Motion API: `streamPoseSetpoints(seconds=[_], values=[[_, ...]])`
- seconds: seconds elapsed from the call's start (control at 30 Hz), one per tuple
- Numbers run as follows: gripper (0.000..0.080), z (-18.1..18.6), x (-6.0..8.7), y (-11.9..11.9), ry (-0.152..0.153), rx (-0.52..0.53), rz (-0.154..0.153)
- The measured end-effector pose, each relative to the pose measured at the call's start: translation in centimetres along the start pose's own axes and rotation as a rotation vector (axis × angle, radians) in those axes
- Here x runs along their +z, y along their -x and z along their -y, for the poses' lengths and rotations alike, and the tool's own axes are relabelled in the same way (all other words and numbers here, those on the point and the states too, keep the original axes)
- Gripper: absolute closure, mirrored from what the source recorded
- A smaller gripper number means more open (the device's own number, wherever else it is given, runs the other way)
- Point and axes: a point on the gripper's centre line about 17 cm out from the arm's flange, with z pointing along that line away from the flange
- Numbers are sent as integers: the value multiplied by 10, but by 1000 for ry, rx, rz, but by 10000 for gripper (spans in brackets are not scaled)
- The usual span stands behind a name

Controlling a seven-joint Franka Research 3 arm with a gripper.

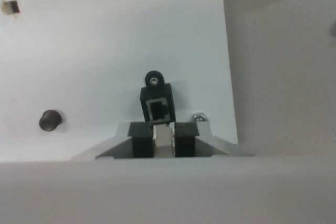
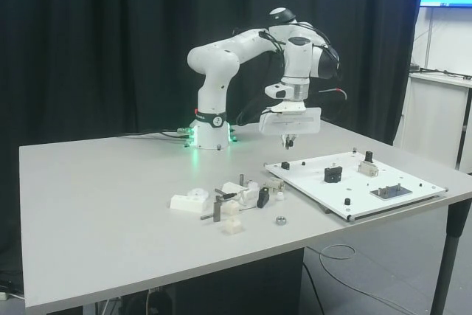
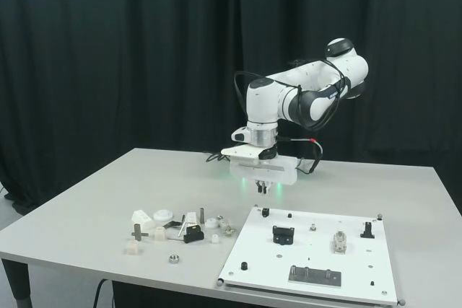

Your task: Place Ethernet.

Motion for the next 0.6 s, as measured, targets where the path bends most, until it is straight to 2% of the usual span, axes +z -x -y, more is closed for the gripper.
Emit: streamPoseSetpoints(seconds=[0.3, 0.6], values=[[723, -3, -1, -3, 10, -1, -11], [723, -28, -11, -21, 85, 2, -67]])
